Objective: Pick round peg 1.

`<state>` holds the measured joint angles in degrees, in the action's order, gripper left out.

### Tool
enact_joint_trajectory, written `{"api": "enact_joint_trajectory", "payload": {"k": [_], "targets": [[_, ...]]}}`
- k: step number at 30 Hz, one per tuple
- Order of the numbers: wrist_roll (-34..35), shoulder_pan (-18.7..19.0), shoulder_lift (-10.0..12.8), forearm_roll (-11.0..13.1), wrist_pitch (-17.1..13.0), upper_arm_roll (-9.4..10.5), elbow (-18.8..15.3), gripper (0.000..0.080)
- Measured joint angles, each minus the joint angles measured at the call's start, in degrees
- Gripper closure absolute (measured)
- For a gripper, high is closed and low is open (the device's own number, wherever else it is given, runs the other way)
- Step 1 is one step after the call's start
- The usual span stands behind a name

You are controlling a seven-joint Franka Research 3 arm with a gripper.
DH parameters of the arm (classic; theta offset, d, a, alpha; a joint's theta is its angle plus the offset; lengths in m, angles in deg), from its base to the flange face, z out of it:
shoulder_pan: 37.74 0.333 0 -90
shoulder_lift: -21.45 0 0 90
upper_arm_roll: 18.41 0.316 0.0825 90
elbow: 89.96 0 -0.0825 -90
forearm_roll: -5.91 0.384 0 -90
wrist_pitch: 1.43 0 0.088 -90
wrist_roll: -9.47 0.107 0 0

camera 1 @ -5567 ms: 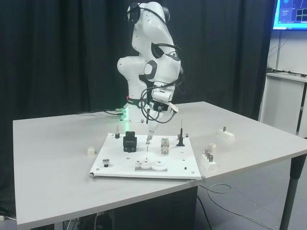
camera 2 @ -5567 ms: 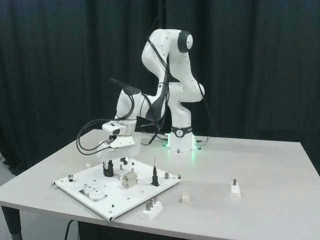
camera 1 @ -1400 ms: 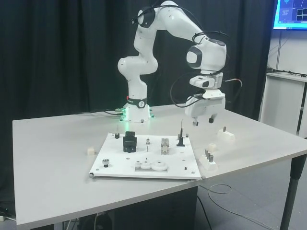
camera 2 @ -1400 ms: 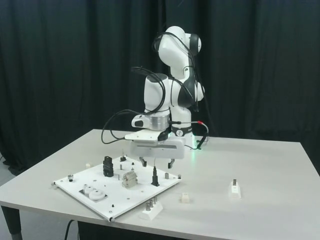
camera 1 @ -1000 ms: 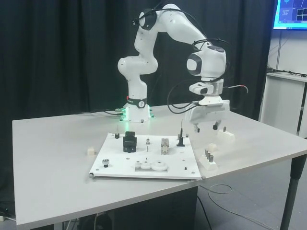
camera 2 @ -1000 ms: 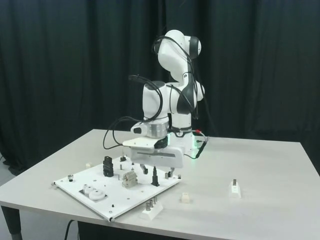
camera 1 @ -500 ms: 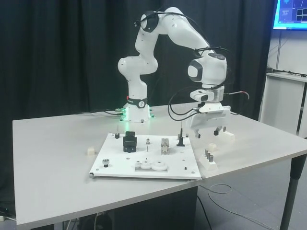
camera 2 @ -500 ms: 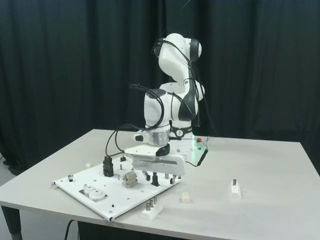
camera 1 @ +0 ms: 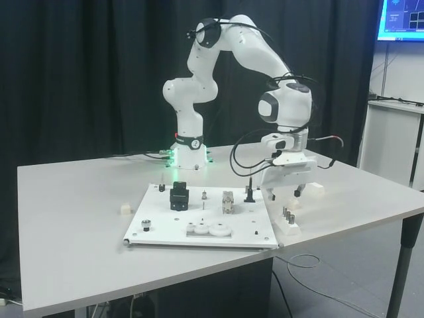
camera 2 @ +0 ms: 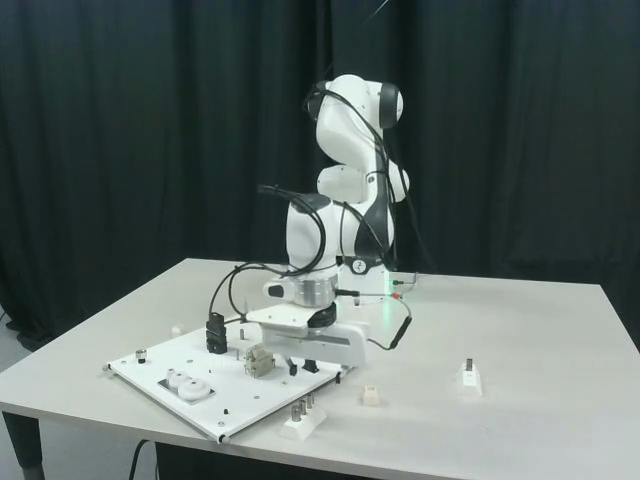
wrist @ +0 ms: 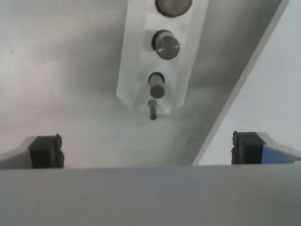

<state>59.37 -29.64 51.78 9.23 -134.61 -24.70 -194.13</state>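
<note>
Above the white peg holder (wrist: 159, 56), the gripper (wrist: 146, 149) hovers with fingers spread wide, grasping nothing.
Round peg 1 (wrist: 153, 109) stands at the holder's end, between the fingertips (wrist: 45, 151), untouched; no readable writing shows.

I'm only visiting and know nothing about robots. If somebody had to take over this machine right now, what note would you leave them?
End effector: open, holding nothing, hovering above the peg holder.
Things: the peg holder is a white block on the grey table, just off the edge of the white board. Its round pegs stand upright in it, none touched.
Done: the end effector is lined up over the holder.
Left: lower it, shut on round peg 1, lift it out. The pictures do not mark which peg is number 1, so check that first.
</note>
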Motion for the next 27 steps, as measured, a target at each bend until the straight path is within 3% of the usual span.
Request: {"api": "enact_joint_trajectory", "payload": {"k": [27], "targets": [[-0.28,0.11,3.12,-0.18,-2.88,-0.10,0.02,0.0003]]}}
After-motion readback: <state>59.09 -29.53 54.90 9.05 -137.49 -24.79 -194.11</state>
